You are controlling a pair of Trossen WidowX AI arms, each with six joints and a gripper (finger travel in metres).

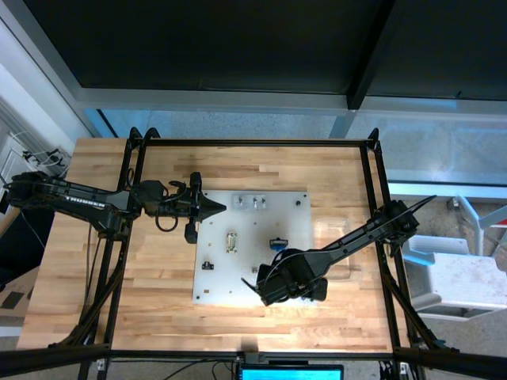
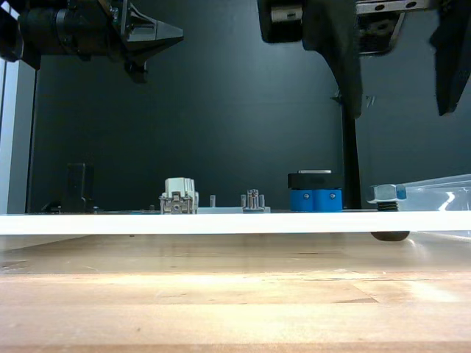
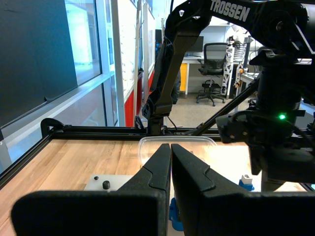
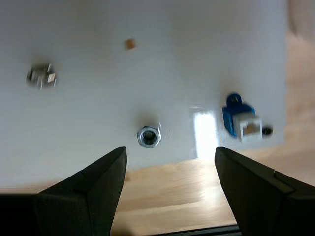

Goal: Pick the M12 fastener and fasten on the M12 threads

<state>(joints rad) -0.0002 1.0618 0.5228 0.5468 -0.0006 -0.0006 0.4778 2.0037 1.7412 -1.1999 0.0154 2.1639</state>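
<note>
Right claw (image 4: 170, 151) over stud's (image 2: 388, 207) nut (image 2: 386, 193) (low view); left claw (image 1: 219, 207) over board (image 1: 238, 269)

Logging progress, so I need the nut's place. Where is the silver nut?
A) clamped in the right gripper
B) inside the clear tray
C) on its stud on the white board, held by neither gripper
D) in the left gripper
C: the nut sits atop its ribbed stud on the white board, below the open right gripper; the left gripper, shut and empty, hangs over the board's far left edge.
</note>
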